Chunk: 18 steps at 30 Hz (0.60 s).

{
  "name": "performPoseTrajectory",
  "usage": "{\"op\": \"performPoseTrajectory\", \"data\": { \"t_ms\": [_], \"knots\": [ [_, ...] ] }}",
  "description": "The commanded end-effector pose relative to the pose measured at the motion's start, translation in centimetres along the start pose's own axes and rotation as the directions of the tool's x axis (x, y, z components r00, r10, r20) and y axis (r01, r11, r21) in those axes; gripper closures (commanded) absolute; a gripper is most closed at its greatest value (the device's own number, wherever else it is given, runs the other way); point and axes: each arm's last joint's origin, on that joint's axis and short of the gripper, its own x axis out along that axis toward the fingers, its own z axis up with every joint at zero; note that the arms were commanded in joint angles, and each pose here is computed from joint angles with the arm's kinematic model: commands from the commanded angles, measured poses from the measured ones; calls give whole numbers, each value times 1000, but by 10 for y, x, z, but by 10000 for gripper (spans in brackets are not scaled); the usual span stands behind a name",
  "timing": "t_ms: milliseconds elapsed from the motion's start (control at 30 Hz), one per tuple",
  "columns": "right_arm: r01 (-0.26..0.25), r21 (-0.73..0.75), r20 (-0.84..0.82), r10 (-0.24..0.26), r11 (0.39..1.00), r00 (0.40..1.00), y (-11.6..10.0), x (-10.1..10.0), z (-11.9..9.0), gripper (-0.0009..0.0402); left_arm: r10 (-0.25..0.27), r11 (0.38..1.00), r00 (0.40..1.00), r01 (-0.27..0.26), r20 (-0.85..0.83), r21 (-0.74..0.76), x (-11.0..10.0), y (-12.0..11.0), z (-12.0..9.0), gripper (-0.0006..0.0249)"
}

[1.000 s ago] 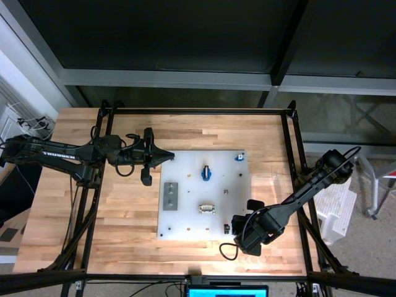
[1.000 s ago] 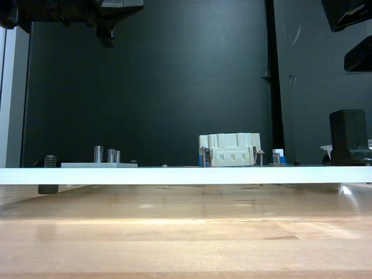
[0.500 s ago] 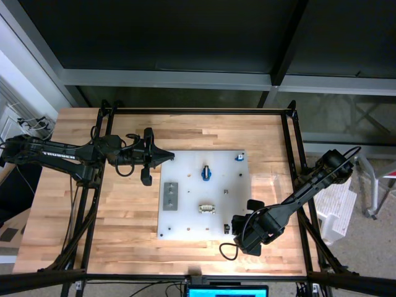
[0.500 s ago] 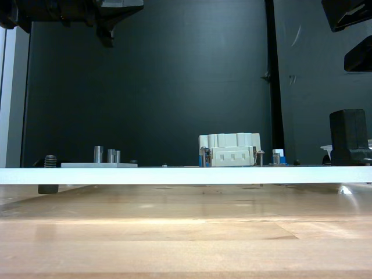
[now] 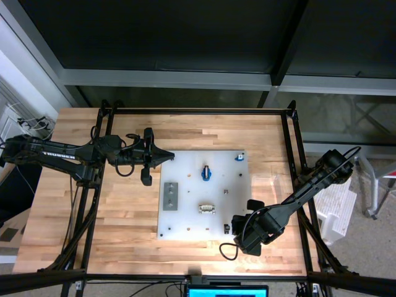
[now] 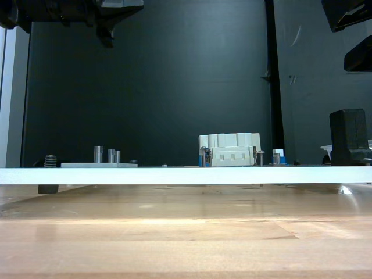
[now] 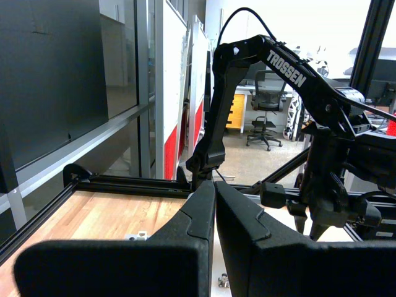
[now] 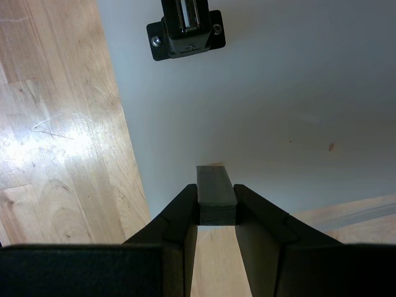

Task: Pick the 16mm bar and install on taskboard

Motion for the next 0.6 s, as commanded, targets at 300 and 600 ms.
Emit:
{"op": "performPoseTrajectory", "data": {
  "t_ms": [300,600],
  "knots": [
    [-1,-72,1,1,997,1000,0,0,0,385,0,1000,1000,0,0,0,0,0,0,243],
    [-2,-354,-1,2,935,1000,1,0,-1,385,0,1000,1000,0,0,0,0,0,0,243]
  ]
}}
